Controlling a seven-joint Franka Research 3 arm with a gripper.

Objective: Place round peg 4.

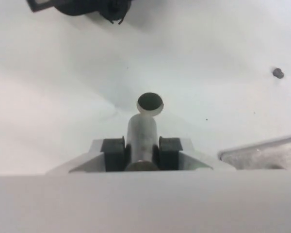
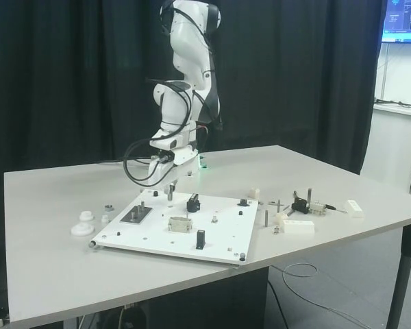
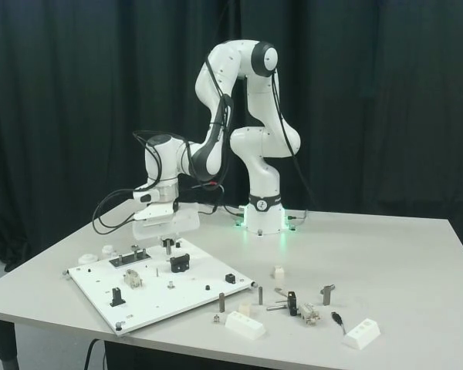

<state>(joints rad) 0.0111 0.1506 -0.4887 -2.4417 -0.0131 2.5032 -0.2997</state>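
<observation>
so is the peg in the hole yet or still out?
Still out. In the wrist view the peg is clamped between the gripper fingers, and the hole past its tip is open and dark.

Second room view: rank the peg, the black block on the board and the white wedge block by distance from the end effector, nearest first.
1. Peg, held in the end effector.
2. Black block, on the board just beside it.
3. White wedge block, off the board near the table's front edge.
</observation>
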